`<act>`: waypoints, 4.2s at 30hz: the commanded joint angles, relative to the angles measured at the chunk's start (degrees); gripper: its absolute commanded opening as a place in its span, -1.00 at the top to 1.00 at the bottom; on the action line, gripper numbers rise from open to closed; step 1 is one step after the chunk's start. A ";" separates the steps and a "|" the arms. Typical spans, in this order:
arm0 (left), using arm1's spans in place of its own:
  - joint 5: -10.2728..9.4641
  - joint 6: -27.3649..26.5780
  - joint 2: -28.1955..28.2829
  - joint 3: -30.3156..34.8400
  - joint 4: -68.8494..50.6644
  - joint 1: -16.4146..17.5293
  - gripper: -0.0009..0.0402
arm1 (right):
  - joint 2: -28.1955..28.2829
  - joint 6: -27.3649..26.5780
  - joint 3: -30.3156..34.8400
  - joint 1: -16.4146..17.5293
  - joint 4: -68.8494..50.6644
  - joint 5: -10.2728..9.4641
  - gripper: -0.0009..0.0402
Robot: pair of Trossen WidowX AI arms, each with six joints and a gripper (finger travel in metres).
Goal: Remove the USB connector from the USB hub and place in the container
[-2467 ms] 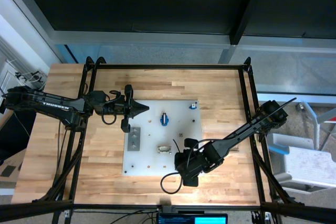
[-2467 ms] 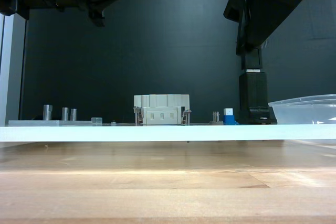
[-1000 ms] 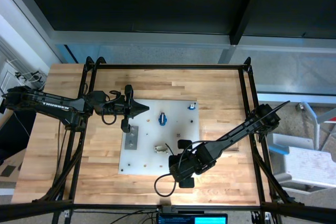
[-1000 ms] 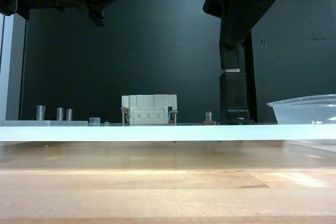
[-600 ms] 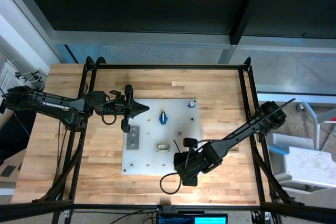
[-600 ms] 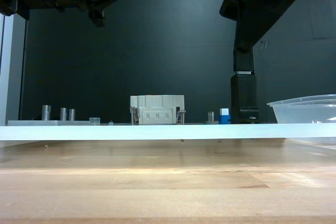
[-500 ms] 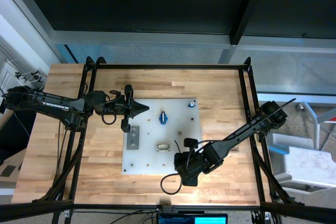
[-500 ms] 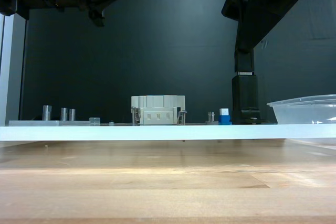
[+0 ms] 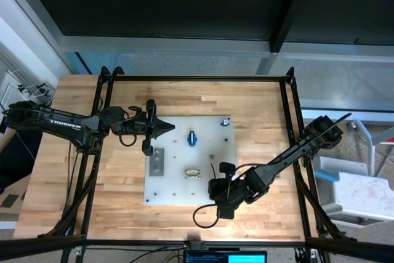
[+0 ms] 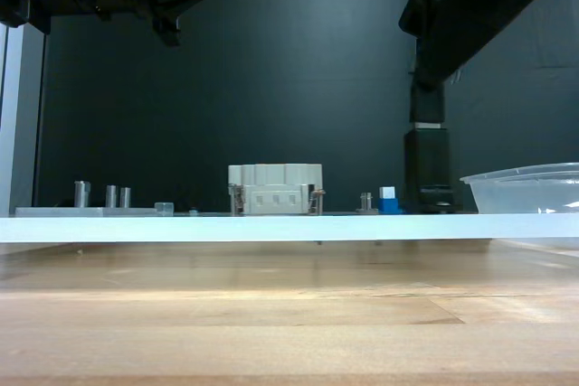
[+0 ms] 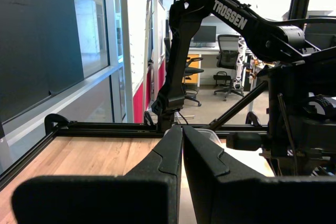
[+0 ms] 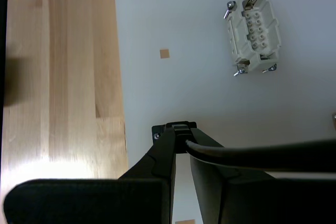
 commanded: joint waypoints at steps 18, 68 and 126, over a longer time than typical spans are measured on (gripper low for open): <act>0.02 0.00 0.02 0.00 -0.02 0.00 0.95 | 6.60 -7.28 11.96 -2.03 -9.90 -5.40 0.96; 0.02 0.00 0.00 0.00 -0.04 0.02 0.95 | -4.63 -1.86 2.99 0.44 -8.26 0.35 0.96; 0.02 0.00 0.02 0.00 -0.04 0.02 0.95 | -43.63 5.53 -32.98 -4.09 -26.47 -10.08 0.96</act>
